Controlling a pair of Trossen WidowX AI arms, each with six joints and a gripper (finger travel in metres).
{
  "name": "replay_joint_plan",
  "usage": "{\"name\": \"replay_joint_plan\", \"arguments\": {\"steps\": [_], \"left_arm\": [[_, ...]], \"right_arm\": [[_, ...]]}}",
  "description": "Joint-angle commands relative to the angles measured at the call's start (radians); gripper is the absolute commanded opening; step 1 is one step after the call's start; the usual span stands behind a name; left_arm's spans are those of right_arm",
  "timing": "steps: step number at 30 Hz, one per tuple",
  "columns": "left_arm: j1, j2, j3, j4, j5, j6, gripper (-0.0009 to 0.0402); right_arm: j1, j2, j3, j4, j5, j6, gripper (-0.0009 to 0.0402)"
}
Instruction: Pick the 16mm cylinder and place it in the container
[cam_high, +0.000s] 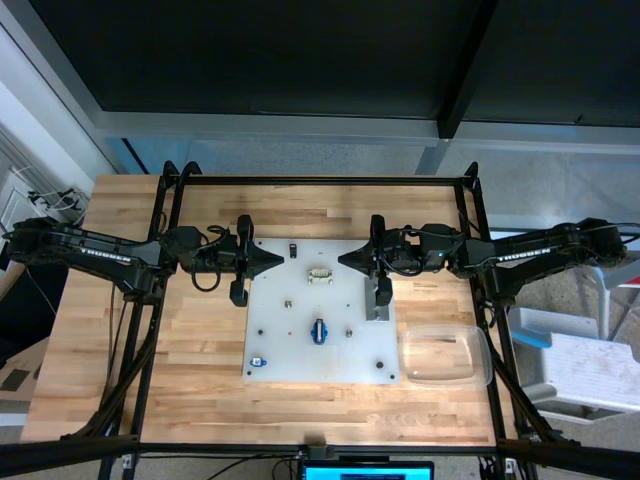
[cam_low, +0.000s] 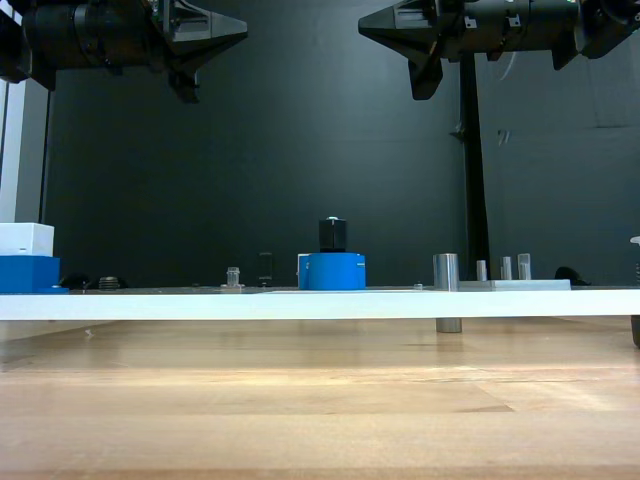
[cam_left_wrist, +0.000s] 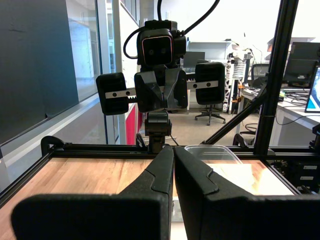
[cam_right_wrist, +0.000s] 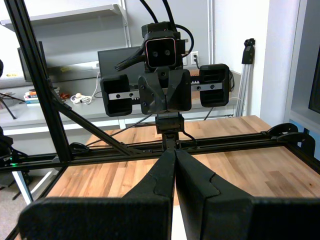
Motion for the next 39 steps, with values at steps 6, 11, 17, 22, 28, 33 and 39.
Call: {"name": "replay_joint_plan", "arguments": {"steps": [6,11,17,22,28,33,39], "left_arm": [[0.000,0.000,0.000,0.000,0.000,0.000,0.0000],[0.001,0.001,0.000,0.000,0.000,0.000,0.0000],[0.000,0.000,0.000,0.000,0.000,0.000,0.0000],[0.000,0.000,0.000,0.000,0.000,0.000,0.0000],[0.000,0.000,0.000,0.000,0.000,0.000,0.0000],[0.000,0.000,0.000,0.000,0.000,0.000,0.0000],[0.000,0.000,0.000,0.000,0.000,0.000,0.0000]], "right_arm": [[0.000,0.000,0.000,0.000,0.000,0.000,0.0000],[0.000,0.000,0.000,0.000,0.000,0.000,0.0000],[0.000,0.000,0.000,0.000,0.000,0.004,0.0000],[0.000,0.000,0.063,-0.165,0.000,0.022,0.0000],[0.000,0.001,0.211,-0.486,0.002,0.001,0.0000],[0.000,0.005,0.335,-0.743,0.053,0.003,0.0000],[0.000,0.019,0.460,-0.982,0.053,0.000,0.0000]]}}
